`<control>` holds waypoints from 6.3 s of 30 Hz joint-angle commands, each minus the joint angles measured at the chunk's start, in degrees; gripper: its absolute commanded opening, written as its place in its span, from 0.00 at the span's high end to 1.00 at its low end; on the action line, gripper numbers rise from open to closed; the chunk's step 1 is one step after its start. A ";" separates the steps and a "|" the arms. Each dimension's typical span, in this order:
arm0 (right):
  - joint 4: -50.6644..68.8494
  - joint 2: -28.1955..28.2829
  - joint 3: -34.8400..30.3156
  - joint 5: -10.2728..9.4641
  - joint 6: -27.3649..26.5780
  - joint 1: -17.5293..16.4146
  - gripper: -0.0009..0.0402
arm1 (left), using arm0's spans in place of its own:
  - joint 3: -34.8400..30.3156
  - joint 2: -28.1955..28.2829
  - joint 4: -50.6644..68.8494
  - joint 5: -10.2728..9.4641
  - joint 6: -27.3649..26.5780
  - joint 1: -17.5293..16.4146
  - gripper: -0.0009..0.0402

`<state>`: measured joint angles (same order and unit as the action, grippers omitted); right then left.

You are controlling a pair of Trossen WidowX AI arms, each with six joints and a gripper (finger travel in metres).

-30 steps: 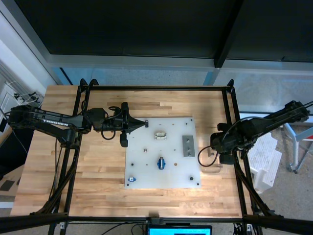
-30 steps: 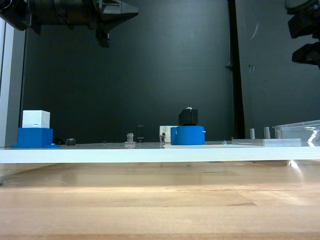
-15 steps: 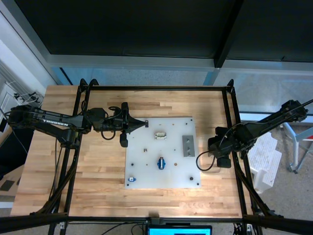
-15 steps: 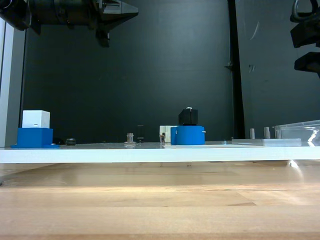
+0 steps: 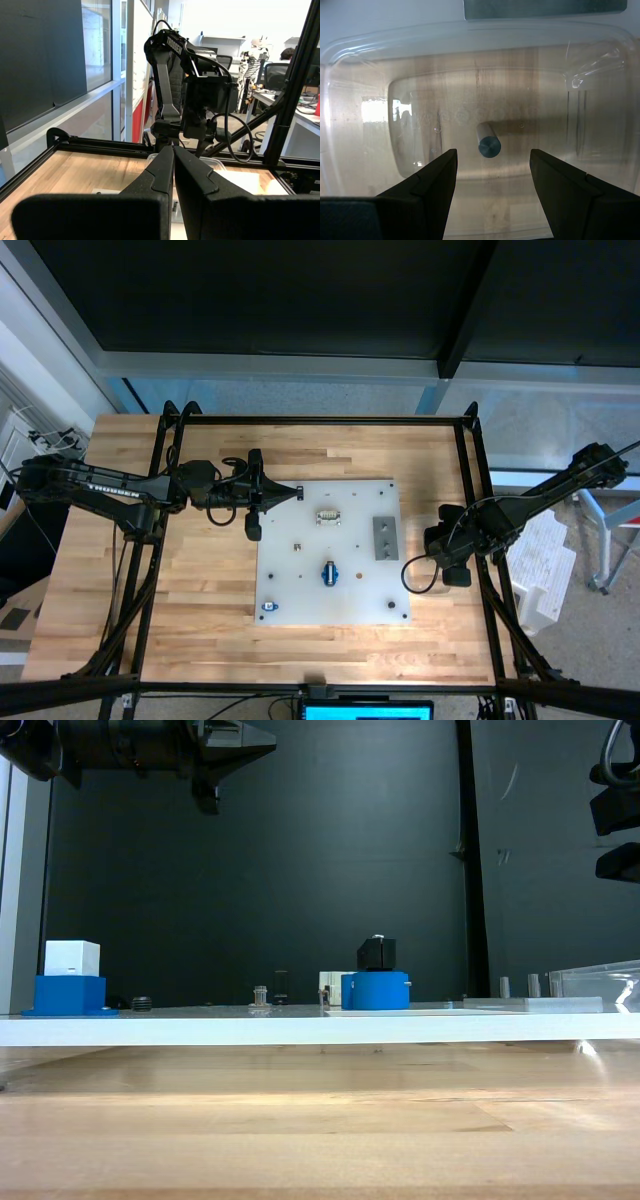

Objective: Pick the 16mm cylinder and install on the taskboard

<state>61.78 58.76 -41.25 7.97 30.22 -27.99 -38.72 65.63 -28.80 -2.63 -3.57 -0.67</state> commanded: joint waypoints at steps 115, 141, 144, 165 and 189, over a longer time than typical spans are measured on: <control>-1.31 14.78 -15.37 0.02 -2.21 6.27 0.96 | 0.00 0.00 0.00 0.00 0.00 -0.02 0.98; -4.81 34.95 -31.28 0.00 -2.58 7.02 0.96 | 0.00 0.00 -0.04 0.00 0.00 -0.02 0.98; -5.14 36.72 -32.92 -0.02 -2.54 7.10 0.96 | 0.00 0.11 0.02 0.00 0.00 -0.02 0.98; -5.86 39.41 -36.24 -0.02 -2.38 7.13 0.96 | 0.00 0.09 0.00 0.00 0.00 -0.02 0.98; -7.28 41.99 -36.15 -0.07 -1.97 6.19 0.96 | 0.00 0.09 -0.02 0.00 0.00 -0.02 0.98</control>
<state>54.54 100.68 -77.47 7.92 28.23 -21.71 -38.72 65.71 -28.77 -2.66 -3.57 -0.67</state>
